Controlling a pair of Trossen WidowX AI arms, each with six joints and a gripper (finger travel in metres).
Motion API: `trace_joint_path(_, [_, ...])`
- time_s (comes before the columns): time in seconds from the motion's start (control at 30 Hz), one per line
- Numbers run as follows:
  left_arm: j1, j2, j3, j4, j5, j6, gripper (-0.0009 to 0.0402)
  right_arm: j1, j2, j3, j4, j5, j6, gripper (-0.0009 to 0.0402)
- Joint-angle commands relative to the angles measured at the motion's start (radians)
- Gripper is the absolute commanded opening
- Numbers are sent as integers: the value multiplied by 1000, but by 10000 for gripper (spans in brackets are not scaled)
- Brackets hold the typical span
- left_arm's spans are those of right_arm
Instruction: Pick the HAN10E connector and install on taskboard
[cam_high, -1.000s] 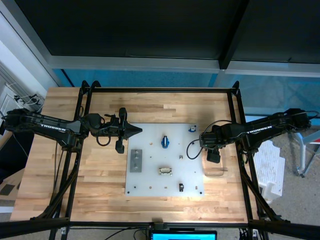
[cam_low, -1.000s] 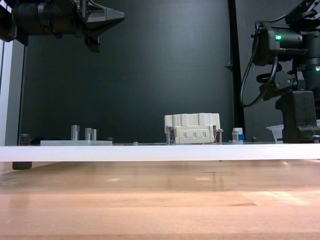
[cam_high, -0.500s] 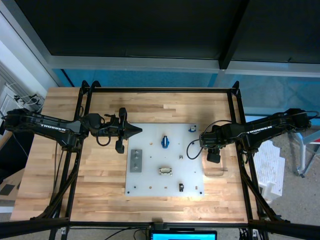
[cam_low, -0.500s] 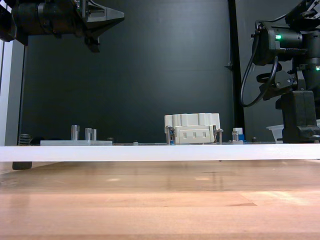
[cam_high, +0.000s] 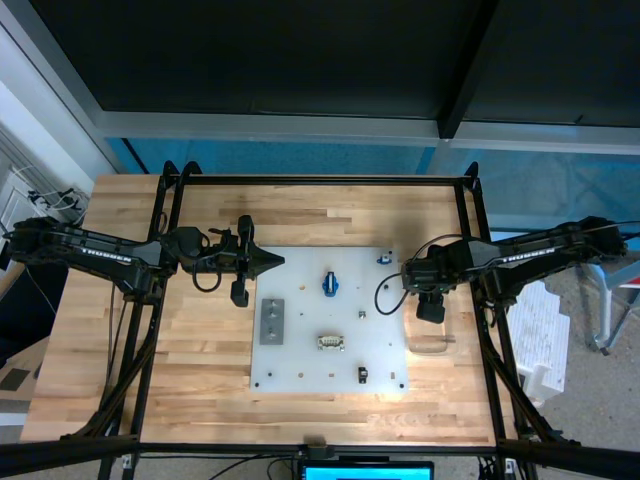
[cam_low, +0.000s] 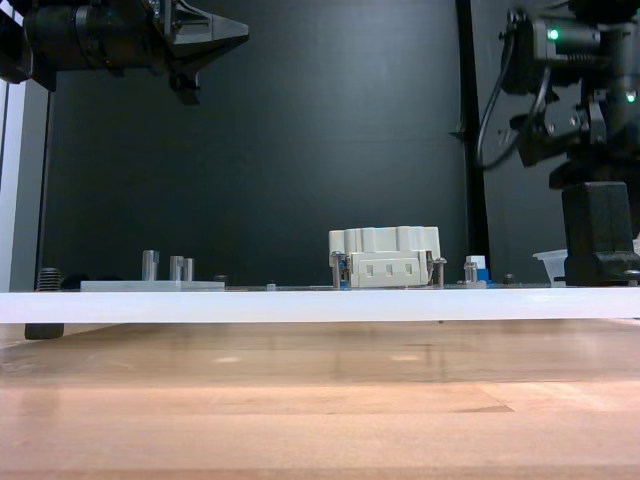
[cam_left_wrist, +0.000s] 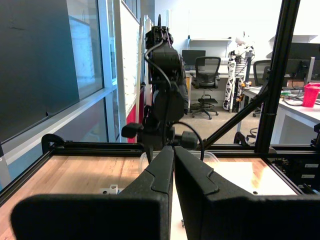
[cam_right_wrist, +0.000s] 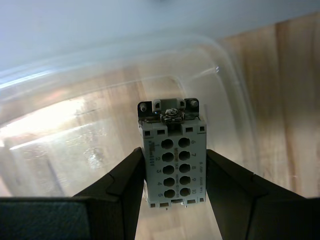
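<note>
The HAN10E connector (cam_right_wrist: 172, 155) is sitting between the fingers (cam_right_wrist: 125, 175) of the right gripper (cam_right_wrist: 173, 154), which are clamping its two long sides. Its face of ten round holes in two columns is pointing at the wrist camera. The tiny numbers beside the holes are hard to read, and the fingers are covering its flanks. Behind it the clear tray (cam_right_wrist: 75, 125) is spreading out with wood showing through; whether the connector is touching the tray floor cannot be told. From above, the connector is hiding under the right gripper (cam_high: 428, 312), which is hanging over the tray (cam_high: 432, 342) just off the right edge of the taskboard (cam_high: 300, 375). At table height the right gripper (cam_low: 598, 235) is blocking the connector and most of the tray (cam_low: 550, 262). On the taskboard (cam_low: 300, 305) a beige housing (cam_high: 330, 343) (cam_low: 385, 258) is standing near the middle, with a blue part (cam_high: 330, 283) behind it and a grey metal block (cam_high: 272, 321) to its left. The left gripper (cam_high: 270, 260) (cam_left_wrist: 173, 150) is hovering high over the board's far left corner, its fingers pressed together on nothing, partly cropped in the low view (cam_low: 235, 35).
</note>
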Motion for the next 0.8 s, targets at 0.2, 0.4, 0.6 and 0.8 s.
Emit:
trace_joint_path(0.2, [0, 0, 0, 0, 0, 0, 1, 3, -4, 114, -126, 2, 0, 4])
trace_joint_path(0.4, [0, 0, 0, 0, 0, 0, 1, 6, -4, 135, -134, 2, 0, 4])
trace_joint_path(0.6, [0, 0, 0, 0, 0, 0, 1, 49, 2, 164, -132, 2, 6, 4])
trace_joint_path(0.8, [0, 0, 0, 0, 0, 0, 1, 119, 45, 229, -134, 10, 10, 4])
